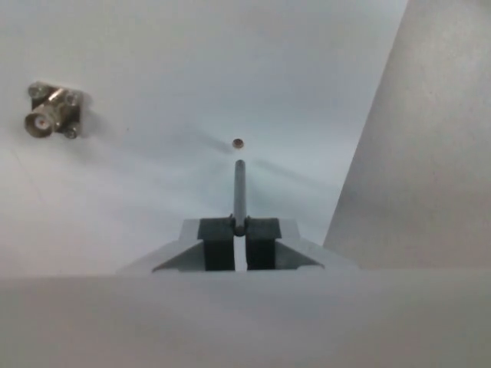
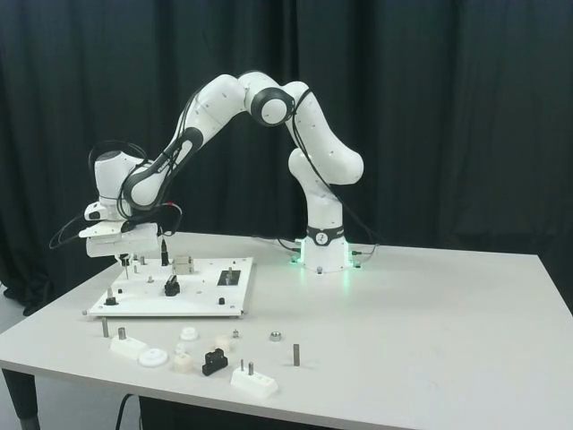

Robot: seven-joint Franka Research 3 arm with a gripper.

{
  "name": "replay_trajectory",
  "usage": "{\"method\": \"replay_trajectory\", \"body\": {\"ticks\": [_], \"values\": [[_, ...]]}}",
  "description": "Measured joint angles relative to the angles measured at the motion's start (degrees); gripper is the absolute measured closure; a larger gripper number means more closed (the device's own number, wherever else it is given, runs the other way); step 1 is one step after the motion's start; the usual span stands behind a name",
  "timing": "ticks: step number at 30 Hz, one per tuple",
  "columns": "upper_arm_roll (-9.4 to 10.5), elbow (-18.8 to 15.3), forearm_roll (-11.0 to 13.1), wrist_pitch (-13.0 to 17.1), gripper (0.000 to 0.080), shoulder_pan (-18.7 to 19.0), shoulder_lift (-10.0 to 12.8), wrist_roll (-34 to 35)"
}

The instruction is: Insert round peg 1.

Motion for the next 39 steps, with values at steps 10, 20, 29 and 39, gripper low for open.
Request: {"method": "replay_trajectory", "body": {"ticks": [10, 20, 29, 39], "values": [[0.17, -0.42, 0.27, 0.91, 0.0774, 0.0, 0.11, -0.27], [0.31, -1.29, 0.59, 2.33, 0.0774, 0.0, 0.11, -0.53], [0.34, -1.5, 0.64, 2.89, 0.0774, 0.0, 0.11, -0.7], [0.48, -1.5, 1.04, 2.91, 0.0774, 0.0, 0.08, -0.97]]}}
